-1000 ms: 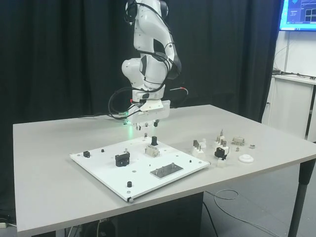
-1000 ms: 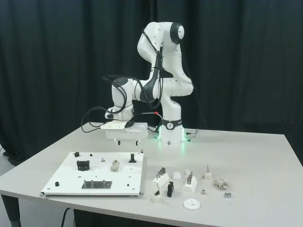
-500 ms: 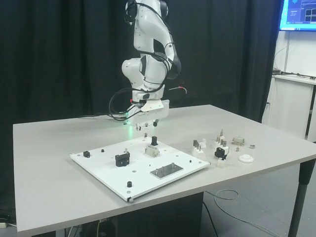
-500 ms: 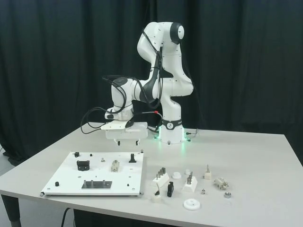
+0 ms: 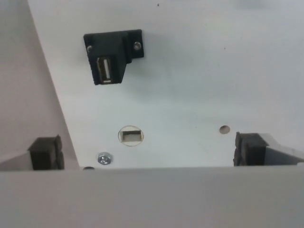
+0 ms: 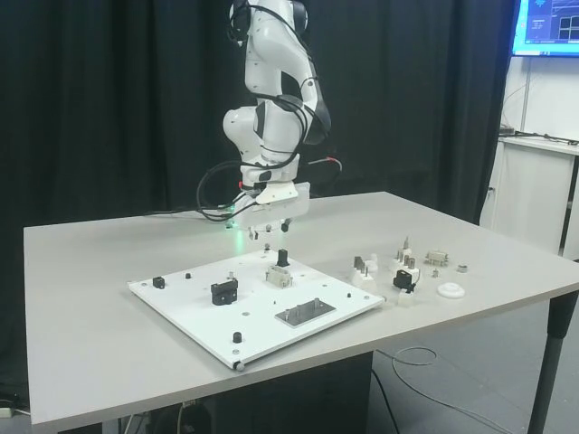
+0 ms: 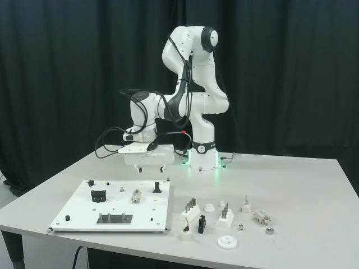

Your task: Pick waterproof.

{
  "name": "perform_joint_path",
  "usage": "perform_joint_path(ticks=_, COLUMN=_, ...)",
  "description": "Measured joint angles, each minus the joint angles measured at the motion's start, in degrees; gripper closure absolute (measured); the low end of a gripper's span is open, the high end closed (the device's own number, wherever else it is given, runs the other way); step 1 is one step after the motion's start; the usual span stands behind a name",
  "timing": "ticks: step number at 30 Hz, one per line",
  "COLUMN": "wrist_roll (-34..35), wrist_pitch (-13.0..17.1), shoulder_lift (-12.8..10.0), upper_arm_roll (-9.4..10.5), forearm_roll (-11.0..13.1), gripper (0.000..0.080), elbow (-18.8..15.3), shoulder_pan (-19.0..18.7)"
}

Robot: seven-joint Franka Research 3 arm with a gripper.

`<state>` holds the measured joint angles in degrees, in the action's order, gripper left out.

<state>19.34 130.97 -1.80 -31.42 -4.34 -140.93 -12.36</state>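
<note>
Gripper hangs above the far edge of the white board, fingers spread wide w/ nothing between them; in the wrist view the two black fingertips sit well apart, one over the grey table just off the board's edge, the other over the board. Directly under the wrist camera: a black USB socket block screwed to the board, a small rectangular slot in a round recess nearer the fingers, a nut by the board edge, and a small hole. From the room views the gripper is clear of the board, not touching anything. Further out on the board: a black bracket, a pale connector, a grey metal plate. Beside the board lie loose parts: black connector, white gear-like disc, several white blocks w/ pins. Which of these is the waterproof part can't be told (nothing labelled), but none is held. White arm rises from its base at the table's back, green light at its foot.
</note>
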Motion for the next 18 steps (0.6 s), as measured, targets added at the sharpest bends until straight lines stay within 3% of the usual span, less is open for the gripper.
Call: perform_joint_path(ticks=18, wrist_roll=-1.51, wrist_pitch=0.58, shoulder_lift=0.5, upper_arm_roll=-0.24, forearm_roll=0.97, gripper=0.0003, elbow=0.28, shoulder_pan=0.0)
